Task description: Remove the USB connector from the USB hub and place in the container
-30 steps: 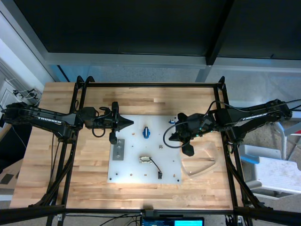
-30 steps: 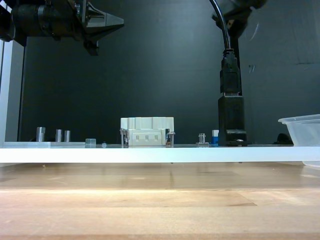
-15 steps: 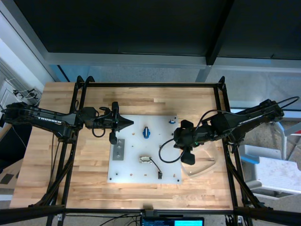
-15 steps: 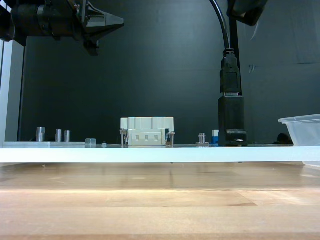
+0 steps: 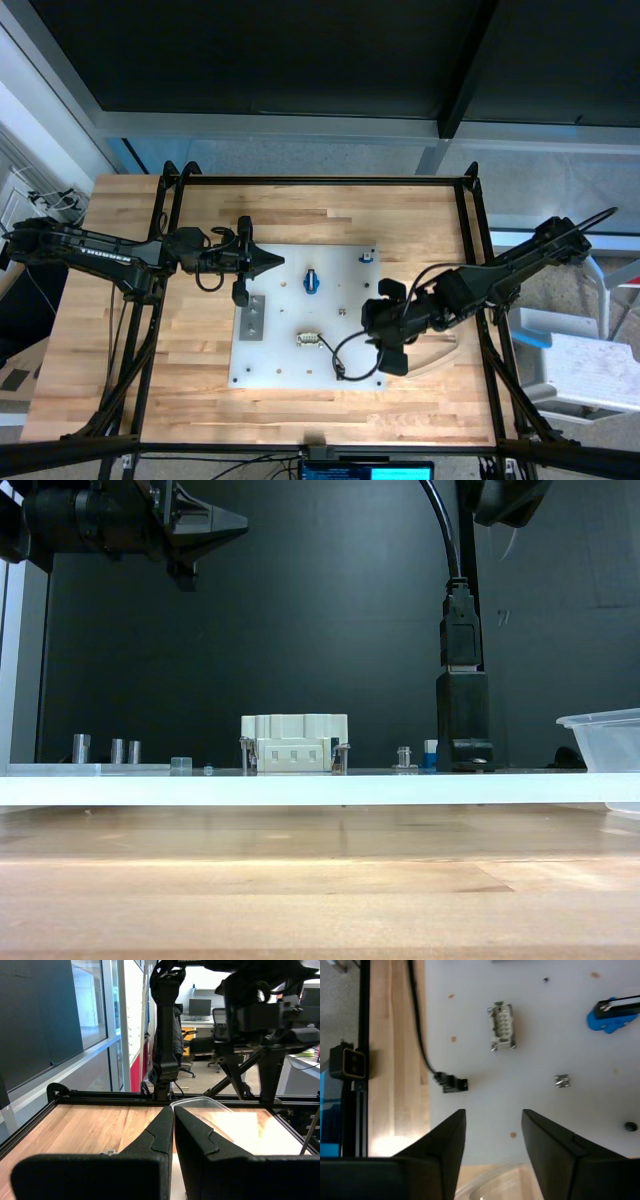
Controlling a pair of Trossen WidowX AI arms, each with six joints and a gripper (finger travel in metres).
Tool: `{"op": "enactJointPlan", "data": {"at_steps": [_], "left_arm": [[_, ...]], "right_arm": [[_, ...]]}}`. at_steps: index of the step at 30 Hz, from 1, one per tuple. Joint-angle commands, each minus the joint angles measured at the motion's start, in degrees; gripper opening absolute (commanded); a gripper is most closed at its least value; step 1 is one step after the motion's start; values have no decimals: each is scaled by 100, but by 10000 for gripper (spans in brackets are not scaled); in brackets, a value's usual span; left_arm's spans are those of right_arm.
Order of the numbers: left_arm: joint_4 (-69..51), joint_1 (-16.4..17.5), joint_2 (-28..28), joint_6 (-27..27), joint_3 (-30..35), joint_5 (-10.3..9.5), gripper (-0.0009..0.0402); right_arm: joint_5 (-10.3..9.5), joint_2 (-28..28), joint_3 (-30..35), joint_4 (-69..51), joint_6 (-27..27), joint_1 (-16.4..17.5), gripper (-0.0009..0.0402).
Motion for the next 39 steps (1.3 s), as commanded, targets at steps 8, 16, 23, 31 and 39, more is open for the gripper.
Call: {"op": "enactJointPlan", "data": {"at_steps": [8, 16, 23, 31, 39], "left_arm": [[0, 2, 0, 0, 2, 2, 1], [0, 0, 0, 0, 2, 2, 1], [0, 0, 0, 0, 2, 2, 1], [-2, 2, 0, 0, 2, 2, 1], [2, 0, 0, 0, 2, 2, 1]], "right_arm": [[164, 444, -2, 302, 448, 363, 185], [350, 870, 221, 396, 597, 514, 185], [461, 1233, 483, 409, 575, 555, 185], [610, 1521, 490, 595, 575, 608, 185], [684, 1777, 483, 734, 514, 616, 185]]}}
